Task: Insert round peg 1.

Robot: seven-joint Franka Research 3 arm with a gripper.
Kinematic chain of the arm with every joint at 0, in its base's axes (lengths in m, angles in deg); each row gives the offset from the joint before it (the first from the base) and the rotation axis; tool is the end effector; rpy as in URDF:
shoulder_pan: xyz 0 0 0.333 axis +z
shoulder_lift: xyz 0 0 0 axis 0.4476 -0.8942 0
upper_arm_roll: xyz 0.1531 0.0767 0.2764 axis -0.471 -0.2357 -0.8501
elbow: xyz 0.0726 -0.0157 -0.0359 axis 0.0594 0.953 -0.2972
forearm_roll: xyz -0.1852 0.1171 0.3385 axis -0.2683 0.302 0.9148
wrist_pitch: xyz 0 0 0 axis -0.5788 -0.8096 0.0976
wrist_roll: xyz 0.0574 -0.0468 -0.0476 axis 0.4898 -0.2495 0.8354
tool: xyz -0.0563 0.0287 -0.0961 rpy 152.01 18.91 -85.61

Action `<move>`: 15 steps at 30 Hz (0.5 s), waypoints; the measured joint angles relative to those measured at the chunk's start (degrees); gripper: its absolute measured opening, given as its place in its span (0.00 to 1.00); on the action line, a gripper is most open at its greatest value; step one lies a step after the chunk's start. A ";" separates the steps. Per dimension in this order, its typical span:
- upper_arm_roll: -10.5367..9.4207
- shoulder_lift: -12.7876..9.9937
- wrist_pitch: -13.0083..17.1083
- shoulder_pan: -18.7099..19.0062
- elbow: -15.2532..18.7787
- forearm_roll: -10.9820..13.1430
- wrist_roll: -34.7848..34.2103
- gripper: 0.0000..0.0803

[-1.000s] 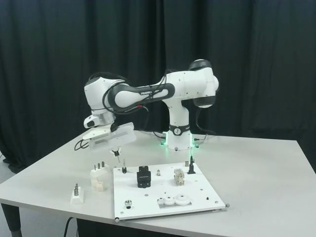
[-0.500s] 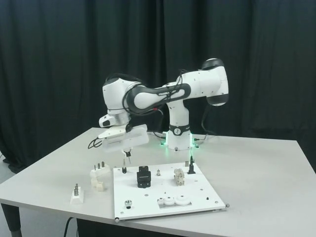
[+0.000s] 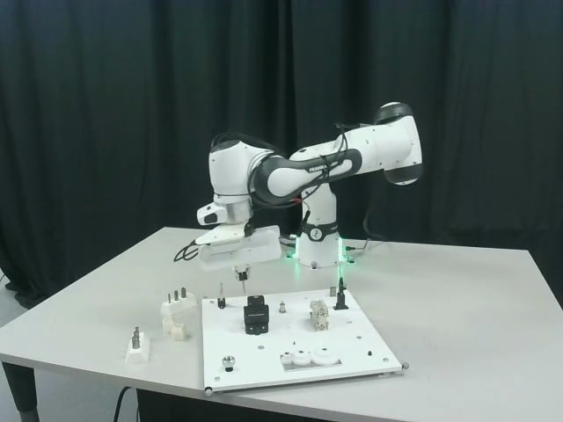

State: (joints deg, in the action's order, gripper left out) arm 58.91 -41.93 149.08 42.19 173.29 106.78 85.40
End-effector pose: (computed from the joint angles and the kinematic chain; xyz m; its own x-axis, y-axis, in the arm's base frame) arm 0.4895 -0.1118 0.2735 0.9465 -0.3112 -0.0857 -0.3148 -0.9486 -0.0317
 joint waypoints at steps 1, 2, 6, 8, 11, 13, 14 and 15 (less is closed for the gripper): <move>-0.01 0.01 0.24 0.49 0.42 0.10 -0.35 0.02; -0.03 0.02 0.45 0.95 0.83 0.21 -0.70 0.02; -0.18 0.13 1.12 2.56 2.37 0.52 -1.58 0.02; -0.27 0.24 1.31 3.26 3.12 0.60 -2.02 0.02; -0.49 0.46 1.59 4.17 4.17 0.80 -2.47 0.02; -0.63 0.62 1.74 4.70 4.85 1.03 -2.71 0.02; -0.68 0.68 1.76 4.95 5.19 1.19 -2.82 0.02; -0.71 0.72 1.76 5.22 5.59 1.37 -2.87 0.02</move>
